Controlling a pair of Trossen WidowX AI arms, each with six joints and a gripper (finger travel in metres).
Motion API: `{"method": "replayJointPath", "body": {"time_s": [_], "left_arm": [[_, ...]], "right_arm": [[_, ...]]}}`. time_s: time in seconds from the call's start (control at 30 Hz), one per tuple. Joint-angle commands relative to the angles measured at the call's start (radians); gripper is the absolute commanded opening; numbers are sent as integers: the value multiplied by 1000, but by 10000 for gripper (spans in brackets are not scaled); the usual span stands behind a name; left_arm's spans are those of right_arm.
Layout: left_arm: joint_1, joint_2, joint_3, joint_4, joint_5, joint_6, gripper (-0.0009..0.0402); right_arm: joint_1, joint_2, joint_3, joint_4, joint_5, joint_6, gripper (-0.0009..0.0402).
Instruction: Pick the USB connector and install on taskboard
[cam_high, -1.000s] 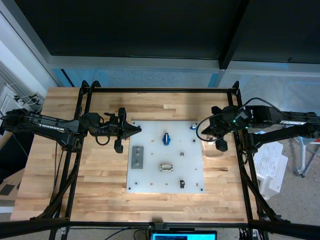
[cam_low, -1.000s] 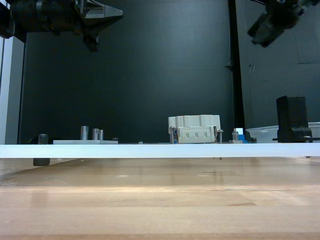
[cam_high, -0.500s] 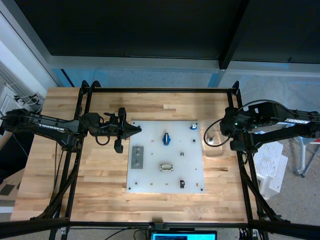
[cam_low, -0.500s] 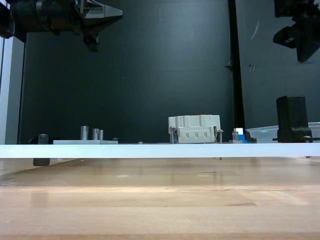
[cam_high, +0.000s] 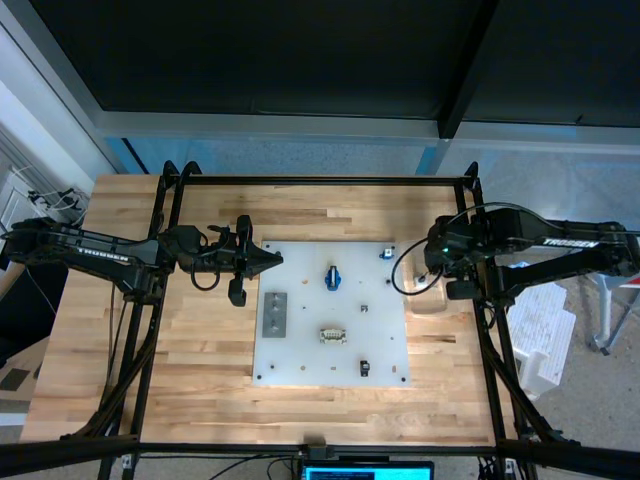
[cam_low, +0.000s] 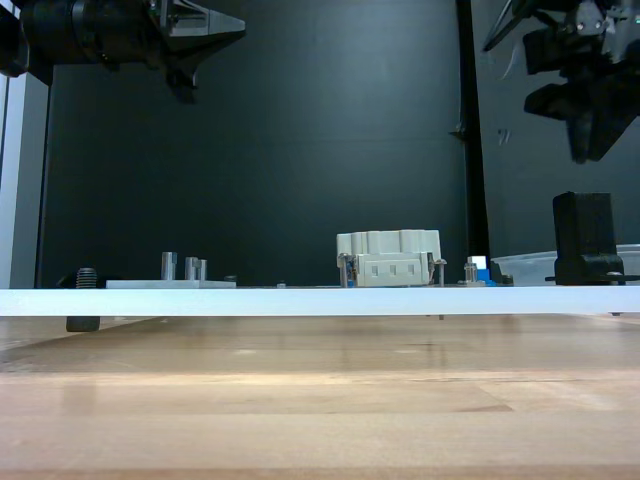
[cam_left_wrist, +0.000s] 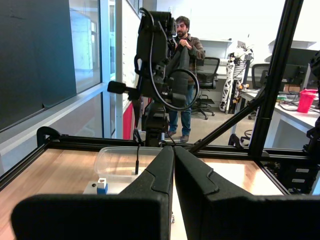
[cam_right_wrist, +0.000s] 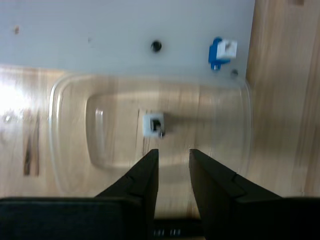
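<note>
Overhead and low cameras share the taskboard (cam_high: 300, 360); camera on left tool (cam_left_wrist: 173, 149) looks level across, on right tool (cam_right_wrist: 172, 152) straight down.

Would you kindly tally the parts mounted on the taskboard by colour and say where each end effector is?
blue parts: 2
grey block: 1
beige socket: 1
black fitting: 1
Total: 5
left end effector: above taskboard's left edge
right end effector: above clear tray
</note>
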Motion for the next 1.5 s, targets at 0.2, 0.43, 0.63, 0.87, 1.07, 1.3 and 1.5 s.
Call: {"method": "replayJointPath", "body": {"time_s": [0.2, 0.43, 0.63, 0.87, 1.07, 1.3, 1.5], "left_arm": [[0, 0, 0, 0, 0, 0, 0], [0, 0, 0, 0, 0, 0, 0], [0, 0, 0, 0, 0, 0, 0], [0, 0, 0, 0, 0, 0, 0], [0, 0, 0, 0, 0, 0, 0], [0, 0, 0, 0, 0, 0, 0], [0, 0, 0, 0, 0, 0, 0]], "right_arm": [[-80, 1, -104, 76, -11, -66, 149], [-84, 1, -171, 133, -58, -63, 176], [-83, 30, -209, 192, -61, -75, 176], [-84, 66, -249, 250, -65, -69, 177], [-84, 97, -263, 282, -61, -75, 177], [-84, 154, -272, 298, -60, -82, 177], [-84, 193, -275, 301, -60, -84, 170]]}}
